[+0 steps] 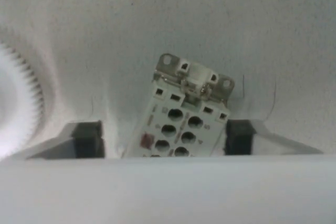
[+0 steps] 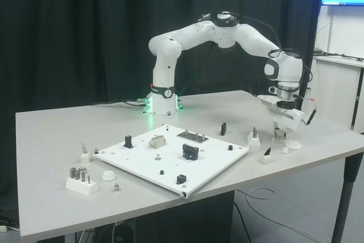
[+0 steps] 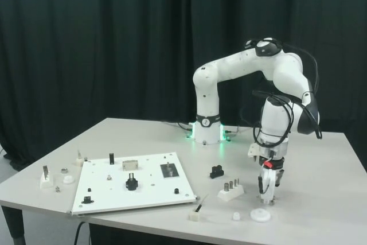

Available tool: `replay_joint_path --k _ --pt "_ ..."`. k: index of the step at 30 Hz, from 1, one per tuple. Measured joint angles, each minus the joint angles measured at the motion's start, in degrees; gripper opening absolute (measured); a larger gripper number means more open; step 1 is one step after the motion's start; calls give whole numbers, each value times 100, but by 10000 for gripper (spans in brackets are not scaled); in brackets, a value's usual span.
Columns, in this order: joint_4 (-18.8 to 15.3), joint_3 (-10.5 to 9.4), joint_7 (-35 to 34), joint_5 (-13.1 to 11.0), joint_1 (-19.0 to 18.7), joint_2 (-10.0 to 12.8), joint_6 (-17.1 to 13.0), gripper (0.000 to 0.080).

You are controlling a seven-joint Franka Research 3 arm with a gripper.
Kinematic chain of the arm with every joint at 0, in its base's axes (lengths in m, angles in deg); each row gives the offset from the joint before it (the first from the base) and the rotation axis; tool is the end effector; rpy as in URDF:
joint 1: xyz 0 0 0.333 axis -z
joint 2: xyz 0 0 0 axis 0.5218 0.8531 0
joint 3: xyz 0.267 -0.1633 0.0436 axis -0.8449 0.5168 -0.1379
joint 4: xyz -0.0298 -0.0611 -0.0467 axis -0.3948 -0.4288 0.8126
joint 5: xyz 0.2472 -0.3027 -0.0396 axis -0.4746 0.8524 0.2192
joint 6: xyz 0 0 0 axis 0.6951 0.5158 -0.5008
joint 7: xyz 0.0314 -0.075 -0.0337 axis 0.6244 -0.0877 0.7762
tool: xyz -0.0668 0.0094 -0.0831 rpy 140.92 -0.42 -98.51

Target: Pick waterproof.

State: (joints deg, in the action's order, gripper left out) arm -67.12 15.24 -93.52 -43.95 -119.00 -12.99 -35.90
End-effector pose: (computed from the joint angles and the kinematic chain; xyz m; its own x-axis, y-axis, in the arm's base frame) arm 0.5518 0.3117 0.1904 -0.7495 -0.6617 0.0178 -0.6616 0.7480 -0.0532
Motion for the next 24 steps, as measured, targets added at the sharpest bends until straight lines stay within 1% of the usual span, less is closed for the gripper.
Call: replay_joint_path --k 1,6,7,12,13,15,21,24 --pt "-1 -1 0 -3 0 8 0 528" --pt "-3 -7 0 -19 3 33 -3 528" --pt "-3 -7 0 -20 4 34 -3 366" --pt "-4 -3 5 -20 7 34 -10 366" --pt "-4 2 14 -20 7 34 -13 312" --pt "-2 25 35 -20 4 34 -16 312" --pt "3 178 117 -19 -22 30 15 313" --pt "4 267 129 -18 -42 27 92 313"
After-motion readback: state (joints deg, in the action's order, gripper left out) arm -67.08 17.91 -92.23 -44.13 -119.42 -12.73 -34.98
